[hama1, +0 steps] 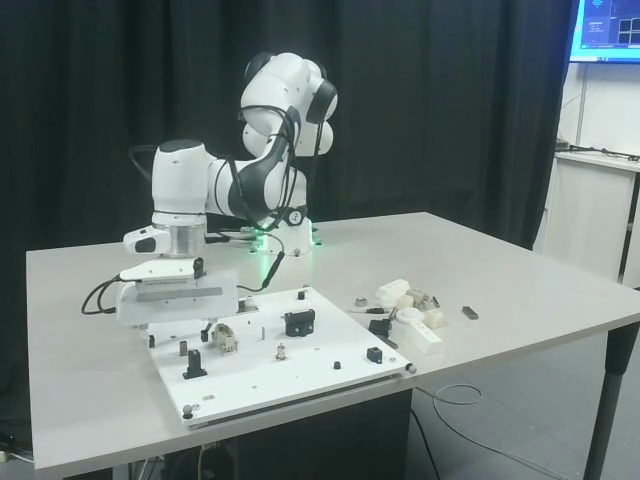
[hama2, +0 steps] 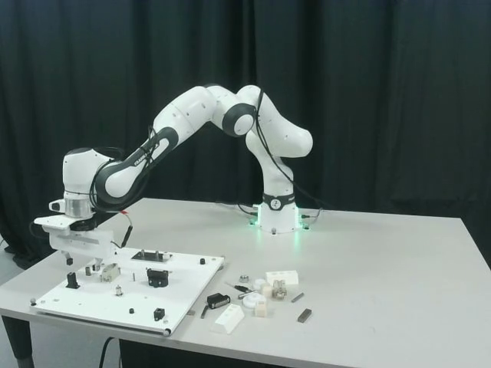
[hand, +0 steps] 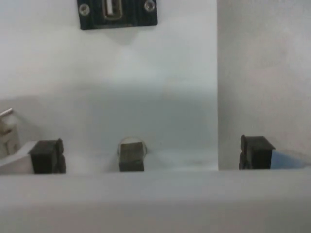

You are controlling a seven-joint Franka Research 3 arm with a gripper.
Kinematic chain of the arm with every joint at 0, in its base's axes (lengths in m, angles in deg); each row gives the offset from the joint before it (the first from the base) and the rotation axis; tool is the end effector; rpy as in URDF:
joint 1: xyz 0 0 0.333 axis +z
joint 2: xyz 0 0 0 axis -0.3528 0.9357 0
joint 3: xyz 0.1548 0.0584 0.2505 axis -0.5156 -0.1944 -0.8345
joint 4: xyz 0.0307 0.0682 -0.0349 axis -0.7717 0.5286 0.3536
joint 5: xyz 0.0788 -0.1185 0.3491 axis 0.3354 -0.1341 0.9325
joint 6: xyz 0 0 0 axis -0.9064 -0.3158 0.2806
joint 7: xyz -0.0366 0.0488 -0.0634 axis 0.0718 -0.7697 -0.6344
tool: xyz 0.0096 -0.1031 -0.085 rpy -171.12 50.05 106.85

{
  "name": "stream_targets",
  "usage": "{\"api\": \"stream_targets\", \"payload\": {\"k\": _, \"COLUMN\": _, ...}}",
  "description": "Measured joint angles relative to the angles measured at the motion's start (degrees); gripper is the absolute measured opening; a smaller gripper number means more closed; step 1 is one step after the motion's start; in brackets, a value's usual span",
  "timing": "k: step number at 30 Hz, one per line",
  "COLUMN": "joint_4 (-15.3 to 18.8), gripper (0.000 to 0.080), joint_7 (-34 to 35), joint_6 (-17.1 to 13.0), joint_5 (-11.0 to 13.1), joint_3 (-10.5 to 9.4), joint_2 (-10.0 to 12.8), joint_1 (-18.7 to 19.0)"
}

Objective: Remove square peg 3.

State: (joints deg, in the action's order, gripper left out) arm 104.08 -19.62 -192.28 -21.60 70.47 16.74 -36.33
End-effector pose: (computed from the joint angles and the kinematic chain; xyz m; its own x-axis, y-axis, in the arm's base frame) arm 0.5538 -0.4478 0.1992 0.6647 -0.7404 0.1003 -0.7438 -0.6684 -0.0051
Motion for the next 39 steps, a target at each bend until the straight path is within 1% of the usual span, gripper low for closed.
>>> {"api": "stream_targets", "payload": {"k": 24, "joint_4": -0.1, "gripper": 0.0800, "joint_7": -1.5, "joint_6": 1.9, "joint_5": 0.1, "joint_3": -0.08, "joint_2": 0.6, "joint_1": -0.5}}
{"api": "stream_targets", "payload": {"k": 30, "joint_4": -0.1, "gripper": 0.0800, "joint_7": -1.8, "joint_6": 2.4, "joint_5": 0.7, "joint_3": -0.08, "joint_2": 0.7, "joint_1": -0.5}}
{"api": "stream_targets", "payload": {"k": 37, "joint_4": -0.1, "gripper": 0.0800, "joint_7": -2.9, "joint_6": 2.5, "joint_5": 0.7, "joint_3": -0.08, "joint_2": 1.1, "joint_1": -0.7}}
{"api": "stream_targets", "payload": {"k": 38, "joint_4": -0.1, "gripper": 0.0537, "joint_7": -3.0, "joint_6": 2.5, "joint_5": 0.7, "joint_3": -0.08, "joint_2": 1.1, "joint_1": -0.7}}
{"api": "stream_targets", "payload": {"k": 39, "joint_4": -0.1, "gripper": 0.0537, "joint_7": -3.1, "joint_6": 2.5, "joint_5": 0.7, "joint_3": -0.08, "joint_2": 1.1, "joint_1": -0.7}}
